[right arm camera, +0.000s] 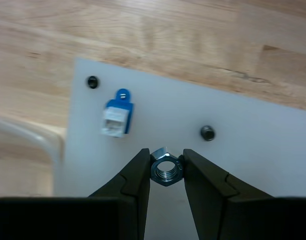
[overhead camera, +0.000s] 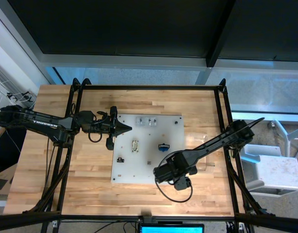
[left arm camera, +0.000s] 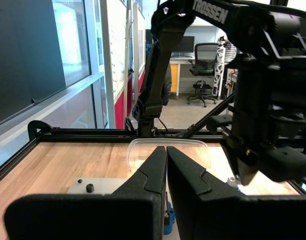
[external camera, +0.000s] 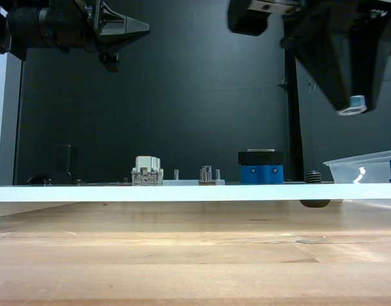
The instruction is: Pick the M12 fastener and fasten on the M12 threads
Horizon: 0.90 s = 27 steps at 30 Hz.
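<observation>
The right gripper (right arm camera: pixel 166 156) has its jaws pinched on the M12 fastener (right arm camera: pixel 166 171) across its flats, bore facing the white board (right arm camera: pixel 272 150) from high above. The M12 threads (right arm camera: pixel 207 133) stand bare just past one fingertip, away from the blue connector (right arm camera: pixel 116 116): leftward and down in the low view. The left gripper (overhead camera: pixel 129 128), jaws together, hangs well apart over the board's far-left edge.

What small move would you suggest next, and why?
Probably carry the right gripper, shut on the nut, leftward over the bare M12 stud: in the low view it hangs high and right of it. The left gripper hovers shut above the board's left edge.
</observation>
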Each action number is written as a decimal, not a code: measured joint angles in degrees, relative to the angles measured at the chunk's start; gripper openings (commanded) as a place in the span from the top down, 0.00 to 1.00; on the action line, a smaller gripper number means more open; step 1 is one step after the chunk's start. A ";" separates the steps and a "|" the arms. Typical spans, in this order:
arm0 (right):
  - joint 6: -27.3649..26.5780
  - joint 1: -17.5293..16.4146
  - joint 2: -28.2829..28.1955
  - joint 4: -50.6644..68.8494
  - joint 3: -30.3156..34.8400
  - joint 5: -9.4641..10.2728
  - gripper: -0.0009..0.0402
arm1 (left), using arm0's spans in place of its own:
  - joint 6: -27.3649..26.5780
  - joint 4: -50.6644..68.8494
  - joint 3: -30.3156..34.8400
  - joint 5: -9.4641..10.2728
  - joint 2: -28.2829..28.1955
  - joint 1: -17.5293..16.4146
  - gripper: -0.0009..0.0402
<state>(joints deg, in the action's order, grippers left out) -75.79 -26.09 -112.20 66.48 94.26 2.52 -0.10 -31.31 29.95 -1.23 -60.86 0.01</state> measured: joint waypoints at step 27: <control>0.15 0.52 -7.32 -2.91 4.96 -1.66 0.83 | 0.00 0.00 -0.02 0.00 0.00 0.00 0.98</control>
<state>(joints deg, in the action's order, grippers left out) -75.64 -25.56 -119.52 63.57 99.22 0.86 -0.10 -31.31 29.93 -1.23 -60.86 0.01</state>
